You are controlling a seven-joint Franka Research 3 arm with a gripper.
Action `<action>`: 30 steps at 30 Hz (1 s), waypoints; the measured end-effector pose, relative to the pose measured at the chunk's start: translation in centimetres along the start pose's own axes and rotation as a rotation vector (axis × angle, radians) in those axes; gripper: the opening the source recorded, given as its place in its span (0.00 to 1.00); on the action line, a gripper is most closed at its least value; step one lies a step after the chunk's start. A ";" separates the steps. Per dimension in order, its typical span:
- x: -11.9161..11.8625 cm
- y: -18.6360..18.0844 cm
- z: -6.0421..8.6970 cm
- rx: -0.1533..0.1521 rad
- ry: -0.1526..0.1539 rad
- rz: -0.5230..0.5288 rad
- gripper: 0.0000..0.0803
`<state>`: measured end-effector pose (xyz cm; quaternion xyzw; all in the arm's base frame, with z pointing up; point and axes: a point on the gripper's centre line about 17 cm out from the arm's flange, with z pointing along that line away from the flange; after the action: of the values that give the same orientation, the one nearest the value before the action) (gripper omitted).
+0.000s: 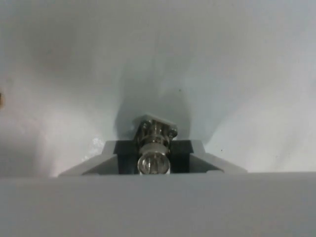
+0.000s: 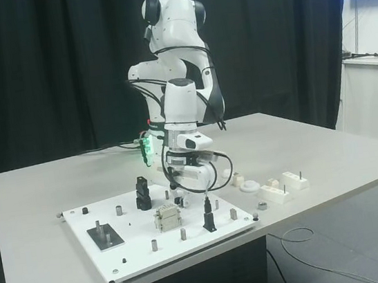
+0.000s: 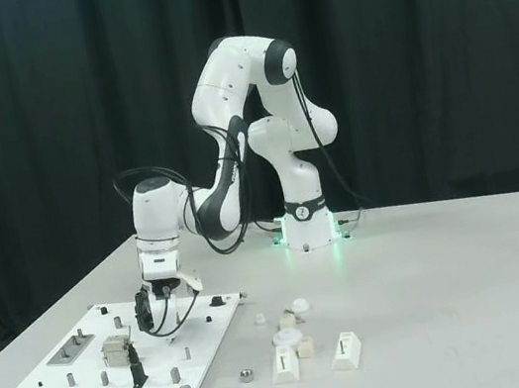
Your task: Insert BNC.
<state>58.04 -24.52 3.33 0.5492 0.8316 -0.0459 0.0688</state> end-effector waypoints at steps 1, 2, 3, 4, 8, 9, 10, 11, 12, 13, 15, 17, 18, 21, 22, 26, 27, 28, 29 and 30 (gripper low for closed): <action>0.0 0.0 0.0 -0.001 -0.001 0.000 0.16; 0.0 0.0 0.0 -0.001 -0.001 0.000 0.16; 0.0 0.0 0.0 -0.002 -0.002 0.000 0.16; 0.0 0.0 0.0 -0.003 -0.002 0.000 0.16; 0.0 0.0 0.0 -0.005 -0.004 0.000 0.16; 0.0 0.0 0.0 -0.006 -0.005 0.001 0.16; 0.0 0.0 0.0 -0.007 -0.006 0.001 0.16; 0.0 0.0 0.0 -0.007 -0.006 0.001 0.16; 0.0 0.0 0.0 -0.008 -0.007 0.001 0.16; 0.0 0.0 0.0 -0.008 -0.007 0.001 0.16; 0.0 0.0 0.1 -0.009 -0.008 0.002 0.16; 0.0 0.0 0.1 -0.010 -0.009 0.003 0.16; 0.0 0.0 0.1 -0.011 -0.009 0.003 0.16; 0.0 0.0 0.1 -0.013 -0.009 0.006 0.16; 0.0 0.0 0.1 -0.013 -0.010 0.007 0.16; 0.0 0.1 0.1 -0.015 -0.011 0.015 0.16; 0.0 0.1 0.1 -0.015 -0.011 0.018 0.16; 0.0 0.1 0.1 -0.016 -0.011 0.022 0.16; 0.0 0.1 0.1 -0.016 -0.011 0.025 0.16; 0.0 0.1 0.1 -0.016 -0.011 0.029 0.16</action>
<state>58.09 -24.49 3.21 0.5604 0.8234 -0.0413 0.0784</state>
